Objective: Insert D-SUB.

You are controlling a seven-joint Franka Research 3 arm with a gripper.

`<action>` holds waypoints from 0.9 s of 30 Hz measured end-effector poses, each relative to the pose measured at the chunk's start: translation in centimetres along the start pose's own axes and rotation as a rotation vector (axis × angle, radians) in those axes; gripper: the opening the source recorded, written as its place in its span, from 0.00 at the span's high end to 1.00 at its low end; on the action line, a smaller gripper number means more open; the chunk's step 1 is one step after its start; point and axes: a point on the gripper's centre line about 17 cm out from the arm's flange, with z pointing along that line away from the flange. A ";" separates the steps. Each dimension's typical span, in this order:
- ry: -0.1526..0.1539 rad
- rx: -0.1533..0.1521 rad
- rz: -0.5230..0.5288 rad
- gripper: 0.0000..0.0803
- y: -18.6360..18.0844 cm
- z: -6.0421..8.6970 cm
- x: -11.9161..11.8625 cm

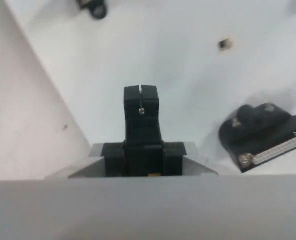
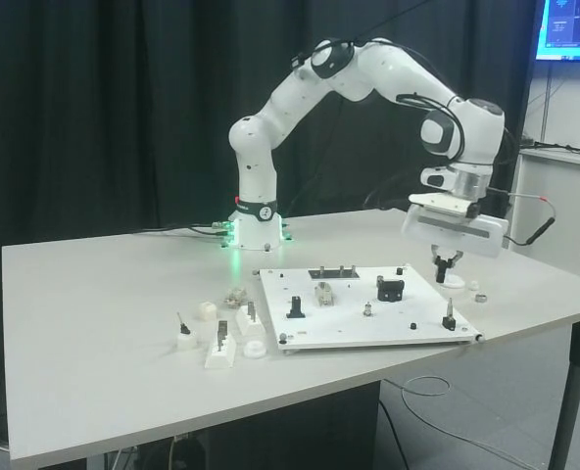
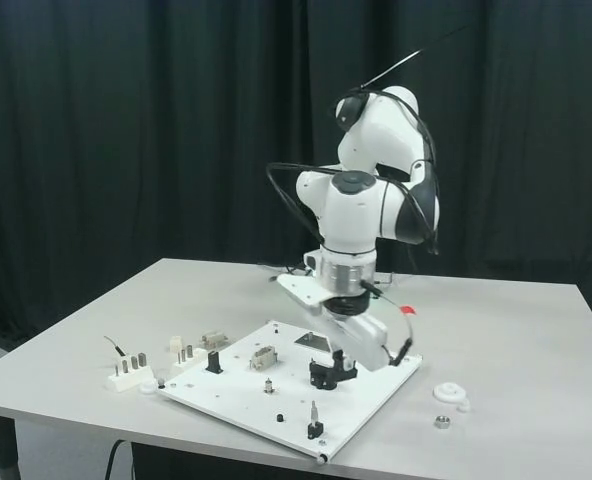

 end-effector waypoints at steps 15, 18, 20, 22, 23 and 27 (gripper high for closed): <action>-0.012 -0.075 0.305 0.81 5.6 -4.6 2.8; -0.011 -0.077 0.343 0.81 6.6 -5.3 3.5; -0.016 -0.077 0.366 0.81 7.2 -5.6 3.9; -0.019 -0.075 0.389 0.81 7.8 -5.9 4.3; -0.020 -0.074 0.401 0.81 8.0 -6.1 4.6; -0.030 -0.069 0.435 0.81 9.0 -6.5 5.3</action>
